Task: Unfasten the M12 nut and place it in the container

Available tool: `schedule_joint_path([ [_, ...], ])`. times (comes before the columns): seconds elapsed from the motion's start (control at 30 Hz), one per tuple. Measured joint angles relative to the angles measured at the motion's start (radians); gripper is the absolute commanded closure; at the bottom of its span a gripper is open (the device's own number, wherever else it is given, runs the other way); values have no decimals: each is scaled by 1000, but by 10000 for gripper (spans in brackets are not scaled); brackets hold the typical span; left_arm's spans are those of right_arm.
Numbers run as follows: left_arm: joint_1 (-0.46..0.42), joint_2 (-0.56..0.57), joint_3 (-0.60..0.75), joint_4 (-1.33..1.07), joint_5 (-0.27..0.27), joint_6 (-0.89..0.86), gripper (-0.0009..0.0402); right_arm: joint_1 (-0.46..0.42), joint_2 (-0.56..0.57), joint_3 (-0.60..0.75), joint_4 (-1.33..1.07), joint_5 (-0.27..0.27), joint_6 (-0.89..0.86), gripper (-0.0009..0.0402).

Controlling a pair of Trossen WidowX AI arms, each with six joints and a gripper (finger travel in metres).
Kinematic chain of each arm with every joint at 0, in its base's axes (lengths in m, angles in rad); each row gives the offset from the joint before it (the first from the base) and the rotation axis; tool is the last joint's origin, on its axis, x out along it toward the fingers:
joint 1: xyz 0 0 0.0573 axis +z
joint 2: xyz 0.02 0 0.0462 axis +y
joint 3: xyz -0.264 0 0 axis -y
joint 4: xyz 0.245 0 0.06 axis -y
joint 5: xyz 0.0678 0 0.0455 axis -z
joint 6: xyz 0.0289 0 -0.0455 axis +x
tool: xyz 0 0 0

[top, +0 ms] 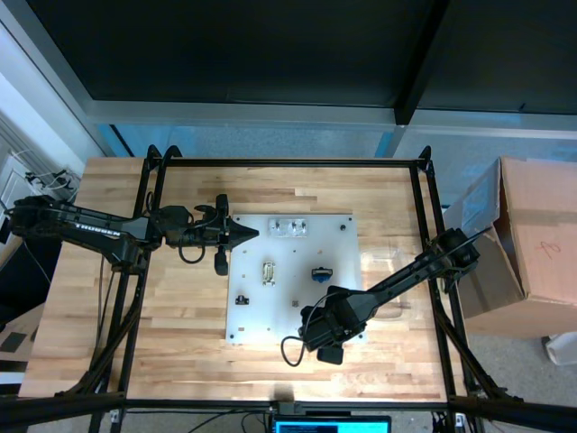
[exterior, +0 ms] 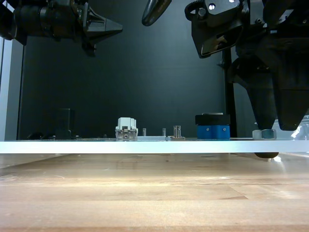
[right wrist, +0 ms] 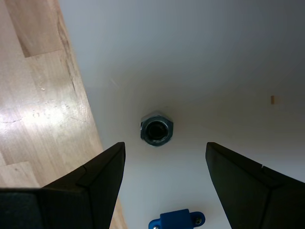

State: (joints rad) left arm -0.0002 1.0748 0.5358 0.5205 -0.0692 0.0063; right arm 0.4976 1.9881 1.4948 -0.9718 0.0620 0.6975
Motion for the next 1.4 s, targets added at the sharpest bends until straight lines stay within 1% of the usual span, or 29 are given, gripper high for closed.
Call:
schedule_joint_path([
  [0.23, 0, 0, 0, 1, 0, 0, 393, 0, 0, -14, 24, 1, 0, 159],
  [0.33, 0, 0, 0, 0, 0, 0, 393, -1, 0, -20, 29, 0, 0, 175],
  [0.6, 0, 0, 0, 1, 0, 0, 393, -3, 0, -29, 38, -2, 0, 264],
  [0.93, 0, 0, 0, 0, 0, 0, 393, -3, 0, -37, 45, -8, 0, 392],
  [0.97, 0, 0, 0, 0, 0, 0, 393, -3, 0, -37, 45, -11, 0, 397],
  [1.07, 0, 0, 0, 1, 0, 0, 393, -3, 0, -37, 45, -11, -3, 387],
  [1.17, 0, 0, 0, 0, 0, 0, 393, -3, -1, -37, 45, -11, -7, 395],
  [1.4, 0, 0, 0, 0, 0, 0, 393, -3, -3, -31, 35, -12, -22, 393],
])
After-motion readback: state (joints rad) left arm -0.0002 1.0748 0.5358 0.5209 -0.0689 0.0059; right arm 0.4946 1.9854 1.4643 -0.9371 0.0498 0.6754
